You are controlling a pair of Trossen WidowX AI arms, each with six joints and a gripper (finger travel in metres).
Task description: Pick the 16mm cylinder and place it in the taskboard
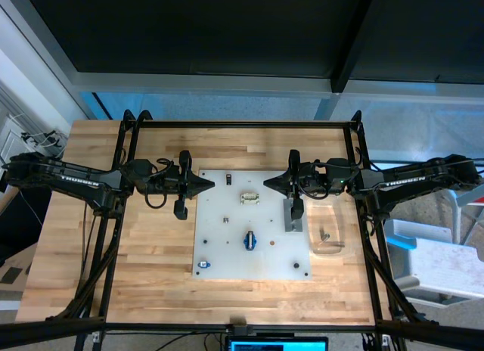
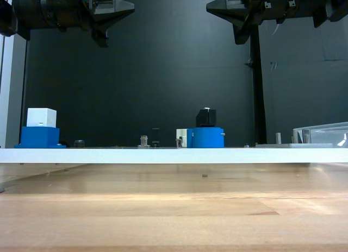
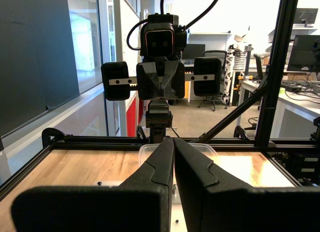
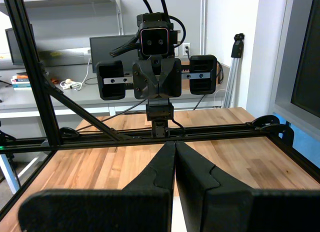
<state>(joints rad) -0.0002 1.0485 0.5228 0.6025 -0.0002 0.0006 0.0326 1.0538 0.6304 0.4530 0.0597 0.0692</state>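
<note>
High view: left gripper [image 1: 206, 183] hangs over the left far part of the taskboard [image 1: 227, 253], a flat white square plate with small holes. Its black tapered fingers are pressed into one point, with nothing between them. Right gripper [image 1: 268, 183] hangs over the right far part of the board, closed the same way and empty, its tip facing the left one. The 16mm cylinder [image 1: 324, 234], a tiny silvery peg, lies in the clear plastic tray [image 1: 333, 215] just beside the board's right edge. On the board are a beige connector [image 1: 247, 197] and a blue fitting [image 1: 249, 240].

Low view: both grippers are well above the board and touch nothing. The peg [image 2: 278, 137] stands upright beside the tray wall [image 2: 326, 133], right of the round blue fitting [image 2: 207, 138].

Left wrist view: the matte black fingers [image 3: 160, 162] of the left gripper [image 3: 173, 140] meet along a thin seam, holding nothing.

Right wrist view: the right gripper [image 4: 175, 143] has its fingers [image 4: 162, 164] together and is empty.
</note>
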